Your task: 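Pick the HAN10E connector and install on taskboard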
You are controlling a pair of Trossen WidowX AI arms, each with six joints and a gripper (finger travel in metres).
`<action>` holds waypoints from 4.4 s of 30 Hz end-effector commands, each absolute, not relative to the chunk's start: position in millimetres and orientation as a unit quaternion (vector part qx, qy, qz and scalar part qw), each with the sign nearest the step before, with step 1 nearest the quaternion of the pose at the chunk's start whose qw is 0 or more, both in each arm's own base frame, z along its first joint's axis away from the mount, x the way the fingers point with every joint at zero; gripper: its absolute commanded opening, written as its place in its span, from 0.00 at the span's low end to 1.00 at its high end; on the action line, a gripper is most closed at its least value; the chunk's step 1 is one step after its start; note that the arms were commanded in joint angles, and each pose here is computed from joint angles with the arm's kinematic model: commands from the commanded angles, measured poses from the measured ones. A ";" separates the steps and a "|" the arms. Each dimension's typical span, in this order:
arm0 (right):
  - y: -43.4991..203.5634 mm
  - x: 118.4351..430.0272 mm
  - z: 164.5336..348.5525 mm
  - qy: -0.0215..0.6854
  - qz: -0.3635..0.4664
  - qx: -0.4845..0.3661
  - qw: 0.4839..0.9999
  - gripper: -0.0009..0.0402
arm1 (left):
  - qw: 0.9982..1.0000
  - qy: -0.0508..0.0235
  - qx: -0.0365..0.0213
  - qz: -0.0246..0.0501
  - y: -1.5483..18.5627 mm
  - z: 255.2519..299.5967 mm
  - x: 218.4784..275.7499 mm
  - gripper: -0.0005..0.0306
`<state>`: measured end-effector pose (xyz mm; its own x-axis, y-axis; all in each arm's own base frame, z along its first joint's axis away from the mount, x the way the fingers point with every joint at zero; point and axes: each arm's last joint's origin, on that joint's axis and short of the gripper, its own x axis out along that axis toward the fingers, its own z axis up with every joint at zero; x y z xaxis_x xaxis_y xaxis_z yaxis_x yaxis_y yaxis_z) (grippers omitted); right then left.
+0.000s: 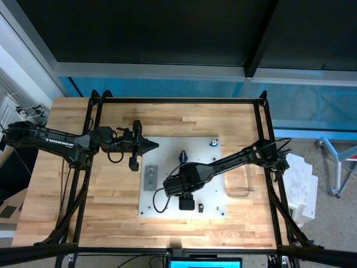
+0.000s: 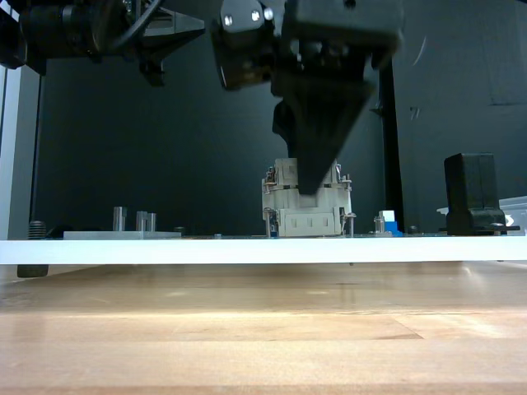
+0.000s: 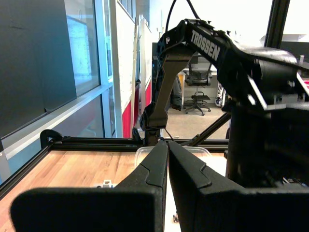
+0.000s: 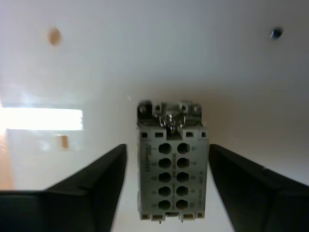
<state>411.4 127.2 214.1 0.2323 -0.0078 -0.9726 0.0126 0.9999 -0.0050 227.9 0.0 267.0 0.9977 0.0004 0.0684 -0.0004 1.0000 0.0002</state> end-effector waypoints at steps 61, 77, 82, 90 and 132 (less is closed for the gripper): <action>-8.4 255.4 335.1 0.253 -0.025 0.042 0.966 0.54 | 0.999 -0.034 0.000 0.000 0.0 267.1 227.9 0.02; -9.6 231.6 316.3 0.075 -0.022 0.022 0.997 0.08 | 0.999 -0.034 0.000 0.000 0.0 267.1 227.9 0.02; -9.7 229.4 309.5 0.028 -0.021 0.019 0.999 0.03 | 0.999 -0.035 0.000 0.000 0.0 267.1 227.9 0.02; -10.1 226.9 291.5 -0.004 -0.026 0.034 0.999 0.02 | 0.999 -0.035 0.000 0.000 0.0 267.1 227.9 0.02; -8.2 225.1 279.8 -0.001 -0.017 0.049 0.999 0.02 | 0.999 -0.034 0.000 0.000 0.0 267.1 227.9 0.02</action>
